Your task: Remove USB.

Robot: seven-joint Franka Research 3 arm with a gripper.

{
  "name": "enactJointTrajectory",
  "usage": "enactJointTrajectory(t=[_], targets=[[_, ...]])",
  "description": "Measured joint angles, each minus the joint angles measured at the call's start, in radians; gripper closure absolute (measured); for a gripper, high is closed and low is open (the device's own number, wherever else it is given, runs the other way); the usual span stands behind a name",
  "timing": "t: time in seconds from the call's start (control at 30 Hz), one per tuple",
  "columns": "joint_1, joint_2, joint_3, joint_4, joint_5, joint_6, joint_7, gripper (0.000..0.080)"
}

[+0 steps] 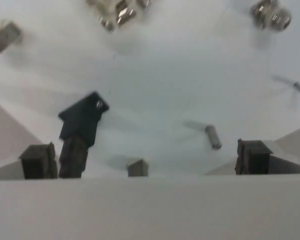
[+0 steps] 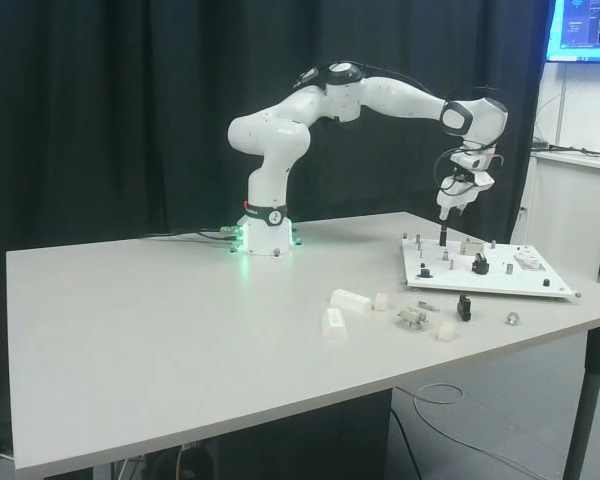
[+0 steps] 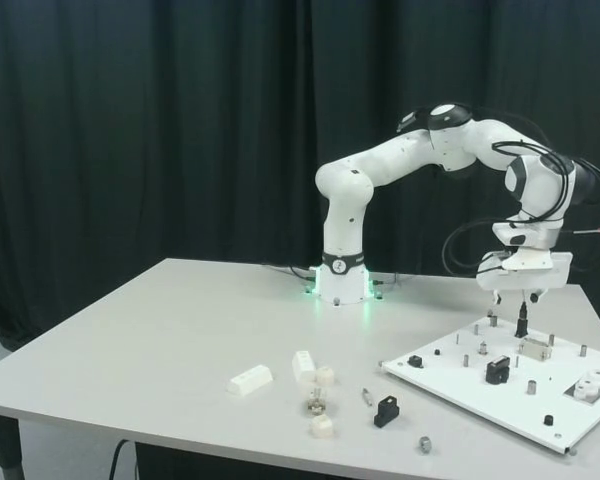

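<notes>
Fingers (image 1: 145, 160) spread open above white board (image 2: 500, 278), black USB (image 1: 80, 132) beside one (upright)

No text, label, brand or number can be read anywhere; the monitor (image 2: 584, 28) high beyond the gripper (image 2: 447, 207) shows only bright patches and lines too small to make out

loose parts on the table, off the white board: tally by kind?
white blocks: 4
black part: 1
small metal parts: 3
total: 8
</notes>
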Motion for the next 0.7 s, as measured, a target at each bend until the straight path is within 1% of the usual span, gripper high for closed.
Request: enactJointTrajectory(t=[0.27,0.47,0.7], targets=[[0.006,-0.001,0.001,0.000,0.010,-0.039,0.006,0.0003],[0.007,-0.001,0.010,-0.002,0.021,-0.051,0.006,0.0003],[0.007,-0.001,0.024,-0.005,0.032,-0.052,0.022,0.0003]])
